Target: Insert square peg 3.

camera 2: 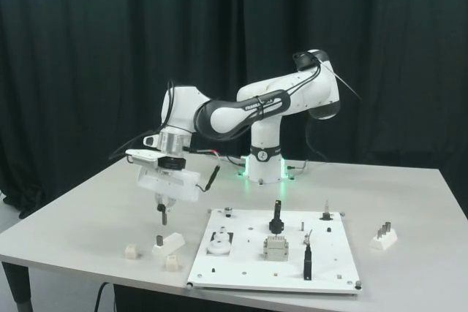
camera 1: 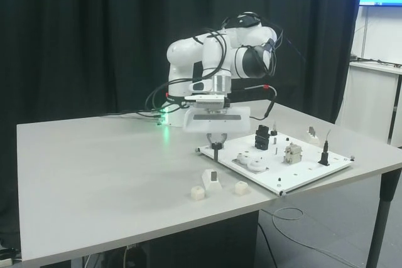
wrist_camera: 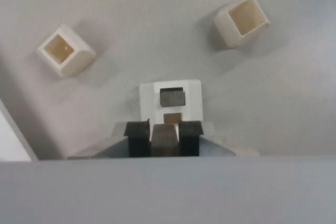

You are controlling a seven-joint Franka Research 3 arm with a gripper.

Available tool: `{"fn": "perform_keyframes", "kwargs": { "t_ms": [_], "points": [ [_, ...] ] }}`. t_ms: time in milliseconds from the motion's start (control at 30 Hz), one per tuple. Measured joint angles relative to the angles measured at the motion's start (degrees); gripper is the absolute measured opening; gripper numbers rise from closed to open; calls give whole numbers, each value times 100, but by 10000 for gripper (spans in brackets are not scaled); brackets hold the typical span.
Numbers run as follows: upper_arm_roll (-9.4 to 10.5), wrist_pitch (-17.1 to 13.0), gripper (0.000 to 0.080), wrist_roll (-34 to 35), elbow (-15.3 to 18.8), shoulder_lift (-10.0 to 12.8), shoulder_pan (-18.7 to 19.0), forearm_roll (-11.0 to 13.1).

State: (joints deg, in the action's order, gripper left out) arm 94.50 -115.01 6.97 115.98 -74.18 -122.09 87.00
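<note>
My gripper point(wrist_camera: 164, 139) is shut on a short grey square peg point(wrist_camera: 164, 136), held upright between the black fingers point(wrist_camera: 137, 138). It hangs a little above the table, over a white holder block point(wrist_camera: 170, 98) that has another grey peg standing in a slot point(wrist_camera: 172, 97). Both room views show the gripper point(camera 1: 216, 147) point(camera 2: 163, 214) hovering above that block point(camera 1: 212, 181) point(camera 2: 169, 243), not touching it. Two small hollow cubes point(wrist_camera: 65, 50) point(wrist_camera: 241, 19) with square openings rest on the table beside the block; they appear again in the first room view point(camera 1: 197, 192) point(camera 1: 240, 187).
A white assembly board point(camera 1: 279, 166) point(camera 2: 274, 257) with black and grey fittings lies next to the block. A small white holder point(camera 2: 384, 237) with pins stands beyond the board. The arm's base point(camera 2: 265, 162) shows a green light. The table's front edge is close to the cubes.
</note>
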Motion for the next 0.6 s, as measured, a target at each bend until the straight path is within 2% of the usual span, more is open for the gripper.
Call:
{"fn": "perform_keyframes", "kwargs": {
  "t_ms": [467, 600],
  "points": [
    [-58, 90, 111, 1049, -335, 62, 116, -7],
    [-66, 150, 111, 1360, -491, 71, 157, -99]
  ]
}}
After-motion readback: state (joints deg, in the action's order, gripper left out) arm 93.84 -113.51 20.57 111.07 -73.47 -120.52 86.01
